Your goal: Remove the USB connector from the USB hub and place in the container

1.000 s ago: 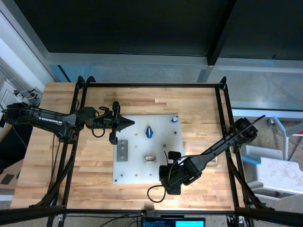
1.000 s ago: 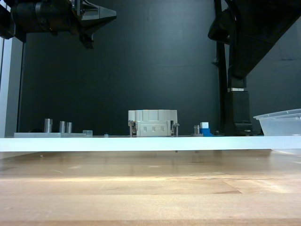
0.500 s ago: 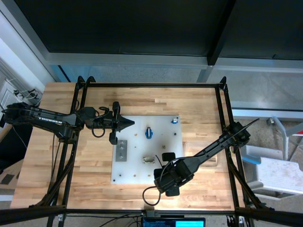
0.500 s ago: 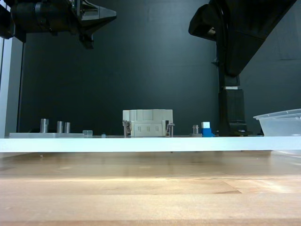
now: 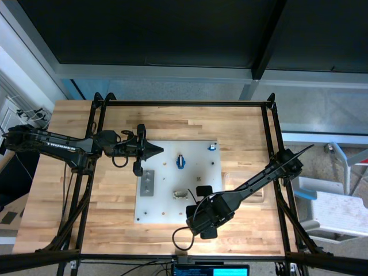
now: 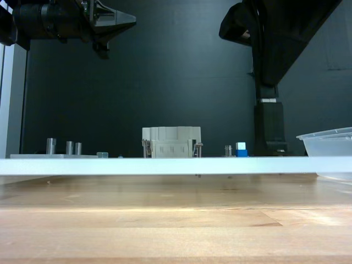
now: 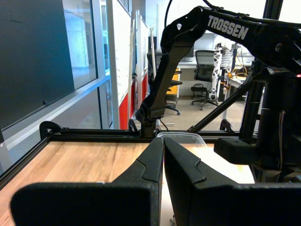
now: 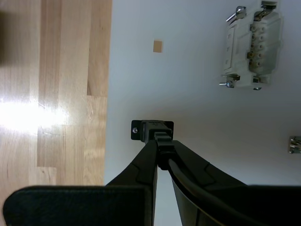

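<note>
Your container (image 5: 242, 185) sits just right of the white board (image 5: 164, 204); right gripper (image 8: 159, 149) at the USB connector (image 8: 161, 137) on it, left gripper (image 5: 156, 149) above its far-left corner.

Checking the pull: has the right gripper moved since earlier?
Yes. The right gripper, shut on the USB connector, went left in the high view, away from the container. Left gripper hangs over the board's far-left corner.

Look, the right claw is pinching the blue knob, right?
No, the right claw is pinching the USB connector at the edge of the white board; the right wrist view shows it. The left claw hangs shut over the board's far corner.
</note>
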### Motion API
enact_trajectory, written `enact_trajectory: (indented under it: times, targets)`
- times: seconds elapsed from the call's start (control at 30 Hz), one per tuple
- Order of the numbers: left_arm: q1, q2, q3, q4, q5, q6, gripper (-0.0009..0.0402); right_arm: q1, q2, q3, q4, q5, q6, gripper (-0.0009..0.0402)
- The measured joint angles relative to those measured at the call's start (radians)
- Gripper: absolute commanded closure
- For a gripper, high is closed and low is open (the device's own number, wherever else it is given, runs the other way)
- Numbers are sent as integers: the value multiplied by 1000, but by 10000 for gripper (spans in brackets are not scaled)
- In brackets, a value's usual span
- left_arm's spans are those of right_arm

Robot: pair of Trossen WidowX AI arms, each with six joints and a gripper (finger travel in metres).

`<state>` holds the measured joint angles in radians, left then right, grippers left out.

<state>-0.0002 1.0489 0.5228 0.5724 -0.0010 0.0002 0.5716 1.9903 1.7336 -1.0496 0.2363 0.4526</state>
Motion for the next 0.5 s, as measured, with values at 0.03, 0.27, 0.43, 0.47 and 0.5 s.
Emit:
enact_trajectory:
  times: [0.03, 0.27, 0.43, 0.47, 0.5]
  targets:
    - [0, 0, 0, 0, 0, 0, 392, 2, -6, -6, 6, 5, 8, 393]
    - [0, 0, 0, 0, 0, 0, 392, 18, -61, -76, 65, 31, 53, 394]
    - [0, 0, 0, 1, 0, 0, 392, 26, -100, -174, 188, 33, 89, 394]
    - [0, 0, 0, 0, 0, 0, 392, 28, -109, -191, 210, 36, 93, 394]
    - [0, 0, 0, 0, 0, 0, 392, 29, -121, -207, 230, 38, 99, 393]
